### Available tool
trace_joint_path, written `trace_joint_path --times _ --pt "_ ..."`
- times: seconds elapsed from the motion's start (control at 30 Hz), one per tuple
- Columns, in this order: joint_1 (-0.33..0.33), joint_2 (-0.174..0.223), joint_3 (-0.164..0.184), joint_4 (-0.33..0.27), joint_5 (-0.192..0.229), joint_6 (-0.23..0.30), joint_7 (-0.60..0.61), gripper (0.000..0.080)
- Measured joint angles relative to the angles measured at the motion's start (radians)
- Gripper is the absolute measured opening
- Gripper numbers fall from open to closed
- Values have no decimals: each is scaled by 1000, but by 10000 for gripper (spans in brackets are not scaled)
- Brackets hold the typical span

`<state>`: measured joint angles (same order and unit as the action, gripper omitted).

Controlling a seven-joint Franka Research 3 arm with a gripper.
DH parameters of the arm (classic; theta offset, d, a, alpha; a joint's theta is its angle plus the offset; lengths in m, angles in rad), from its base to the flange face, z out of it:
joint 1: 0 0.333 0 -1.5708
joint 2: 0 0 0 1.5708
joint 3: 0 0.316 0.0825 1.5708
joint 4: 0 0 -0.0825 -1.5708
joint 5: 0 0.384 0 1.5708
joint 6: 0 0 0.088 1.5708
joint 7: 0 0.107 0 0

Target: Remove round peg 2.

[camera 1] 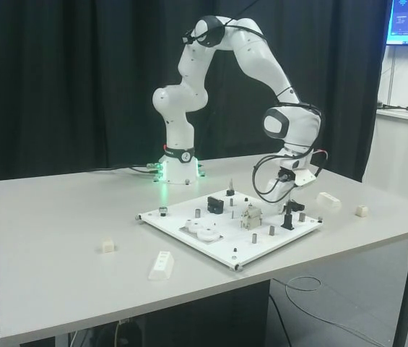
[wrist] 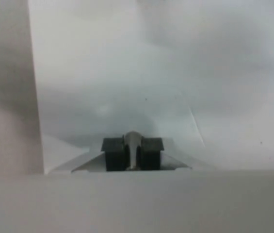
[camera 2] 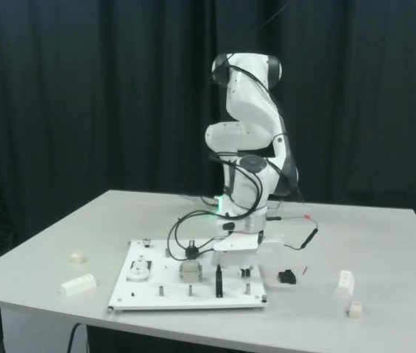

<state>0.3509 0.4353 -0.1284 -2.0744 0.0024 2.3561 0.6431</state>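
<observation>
In the wrist view two black fingertips point(wrist: 112, 153) press from both sides on a slim grey round peg point(wrist: 133, 144), so my gripper point(wrist: 133, 155) is shut on it. The white board point(wrist: 127, 73) fills the background below. From the first room view the gripper point(camera 1: 289, 218) stands upright low over the near right corner of the white peg board point(camera 1: 189, 217). In the second room view the gripper point(camera 2: 219, 283) reaches down to the front edge of the board point(camera 2: 185, 298). Whether the peg's lower end sits in its hole is hidden.
The board carries several small pegs, a grey block point(camera 1: 250, 217), a black holder point(camera 1: 214, 204) and white gears point(camera 1: 205, 233). White blocks lie on the grey table point(camera 1: 107, 246) point(camera 1: 161, 264) point(camera 1: 328, 201) point(camera 1: 362, 211). A black part point(camera 2: 287, 276) lies right of the board.
</observation>
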Motion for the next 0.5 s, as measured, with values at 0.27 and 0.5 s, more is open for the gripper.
trace_joint_path --times 0.27,0.5 --pt "-3 -34 0 35 0 -102 0 67" --pt "-5 -69 0 53 0 -170 -2 67"
